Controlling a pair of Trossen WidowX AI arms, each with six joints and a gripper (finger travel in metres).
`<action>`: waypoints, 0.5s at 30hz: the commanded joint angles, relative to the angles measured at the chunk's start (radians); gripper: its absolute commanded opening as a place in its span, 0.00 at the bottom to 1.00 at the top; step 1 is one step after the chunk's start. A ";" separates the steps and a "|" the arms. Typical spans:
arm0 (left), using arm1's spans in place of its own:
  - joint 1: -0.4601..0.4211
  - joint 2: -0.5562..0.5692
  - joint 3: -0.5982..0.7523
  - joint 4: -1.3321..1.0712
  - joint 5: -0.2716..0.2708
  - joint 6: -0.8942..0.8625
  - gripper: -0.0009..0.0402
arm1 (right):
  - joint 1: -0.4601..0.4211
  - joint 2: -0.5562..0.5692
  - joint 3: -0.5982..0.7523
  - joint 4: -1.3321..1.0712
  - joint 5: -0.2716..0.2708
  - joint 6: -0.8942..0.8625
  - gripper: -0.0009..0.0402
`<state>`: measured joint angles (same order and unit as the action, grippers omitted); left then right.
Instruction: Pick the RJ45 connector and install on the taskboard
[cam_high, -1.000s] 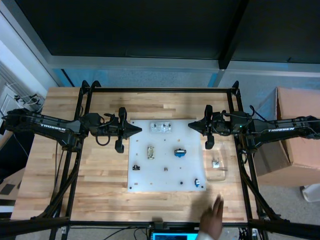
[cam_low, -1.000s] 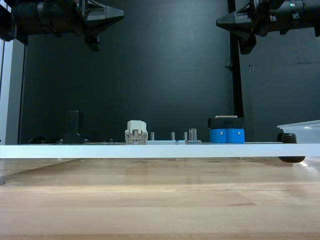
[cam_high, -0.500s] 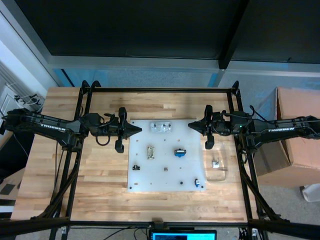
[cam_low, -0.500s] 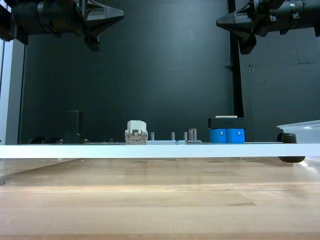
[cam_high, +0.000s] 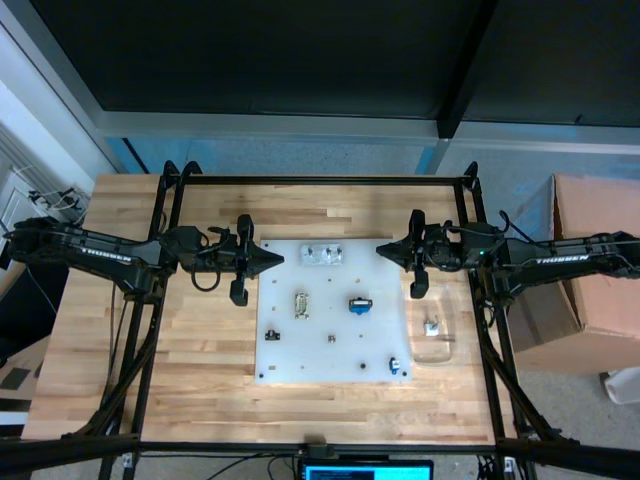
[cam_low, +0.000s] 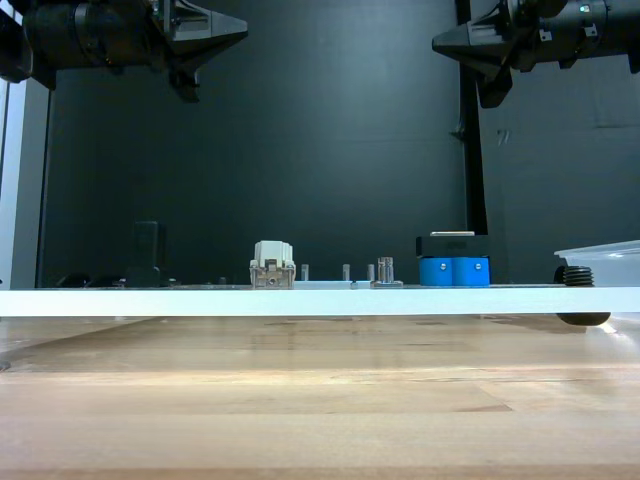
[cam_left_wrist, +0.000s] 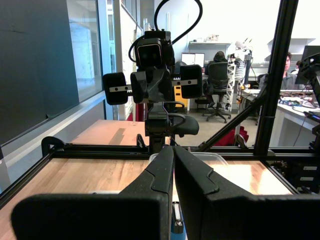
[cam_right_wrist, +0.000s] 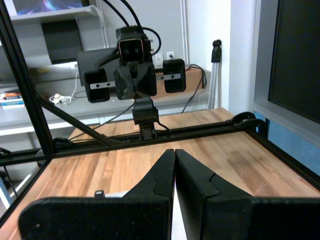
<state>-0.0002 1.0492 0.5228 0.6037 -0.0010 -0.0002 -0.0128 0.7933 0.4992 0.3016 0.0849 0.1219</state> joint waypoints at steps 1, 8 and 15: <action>0.000 0.000 0.000 0.000 0.000 0.000 0.02 | 0.000 0.000 0.000 0.011 0.000 0.001 0.02; 0.000 0.000 0.000 0.000 0.000 0.000 0.02 | 0.010 0.000 0.089 -0.286 -0.008 0.038 0.02; 0.000 0.000 0.000 0.000 0.000 0.000 0.02 | 0.108 0.001 0.319 -0.853 0.005 0.135 0.03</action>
<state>-0.0002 1.0489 0.5228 0.6037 -0.0010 -0.0002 0.0731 0.7937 0.7795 -0.4561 0.0860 0.2348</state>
